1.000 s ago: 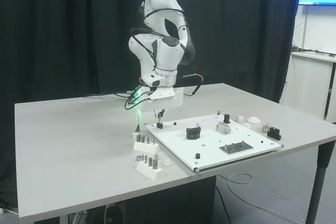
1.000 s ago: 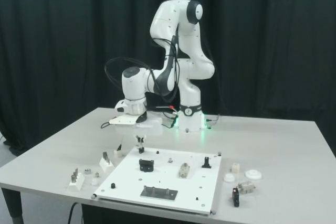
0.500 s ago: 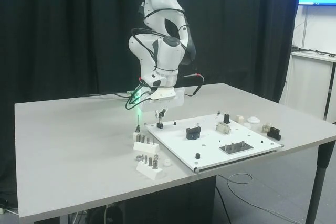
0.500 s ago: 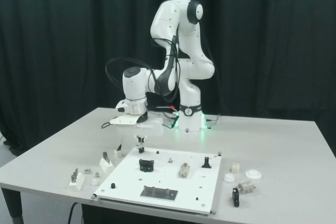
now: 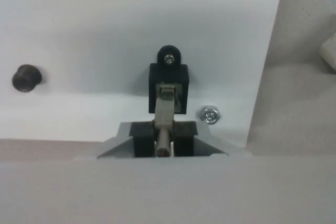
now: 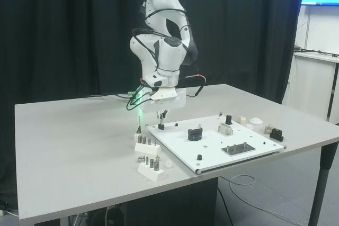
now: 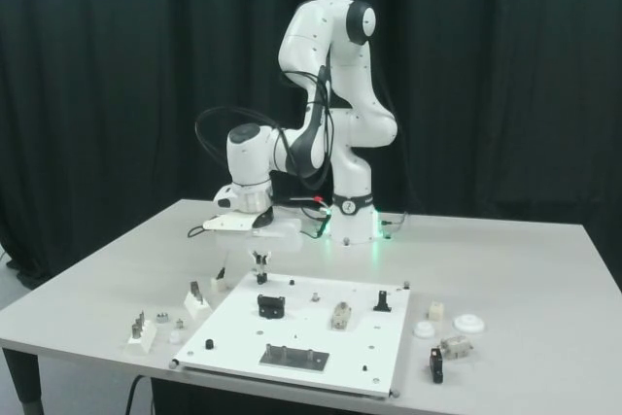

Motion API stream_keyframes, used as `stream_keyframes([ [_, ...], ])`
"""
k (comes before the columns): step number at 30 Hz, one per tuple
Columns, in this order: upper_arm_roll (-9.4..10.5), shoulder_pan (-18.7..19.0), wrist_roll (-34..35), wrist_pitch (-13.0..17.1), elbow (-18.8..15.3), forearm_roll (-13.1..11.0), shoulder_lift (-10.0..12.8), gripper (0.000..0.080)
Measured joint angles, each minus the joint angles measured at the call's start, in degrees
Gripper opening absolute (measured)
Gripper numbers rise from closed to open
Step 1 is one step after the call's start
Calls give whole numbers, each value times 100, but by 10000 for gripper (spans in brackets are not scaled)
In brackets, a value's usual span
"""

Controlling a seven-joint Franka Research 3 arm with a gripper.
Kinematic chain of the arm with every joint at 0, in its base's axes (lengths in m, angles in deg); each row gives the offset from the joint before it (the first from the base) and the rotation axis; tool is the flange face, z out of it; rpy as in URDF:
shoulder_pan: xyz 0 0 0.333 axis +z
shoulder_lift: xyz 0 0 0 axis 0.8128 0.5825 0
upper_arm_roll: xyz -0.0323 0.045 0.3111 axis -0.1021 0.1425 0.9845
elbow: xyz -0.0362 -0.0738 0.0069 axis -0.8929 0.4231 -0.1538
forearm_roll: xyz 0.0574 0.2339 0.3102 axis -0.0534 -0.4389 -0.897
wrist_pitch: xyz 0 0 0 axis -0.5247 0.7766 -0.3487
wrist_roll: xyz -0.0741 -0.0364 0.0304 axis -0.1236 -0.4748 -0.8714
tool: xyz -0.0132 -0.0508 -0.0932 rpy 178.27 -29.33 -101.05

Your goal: Insert Ethernet.

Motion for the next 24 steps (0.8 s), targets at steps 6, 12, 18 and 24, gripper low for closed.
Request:
stream_keyframes([
  [6, 0, 0, 40, 0, -5, 0, -4, 70],
  [12, 0, 0, 44, 0, -8, 0, -5, 70],
  [18, -4, 0, 48, 0, -9, 0, -6, 70],
  [24, -10, 0, 48, 2, -12, -4, -6, 70],
])
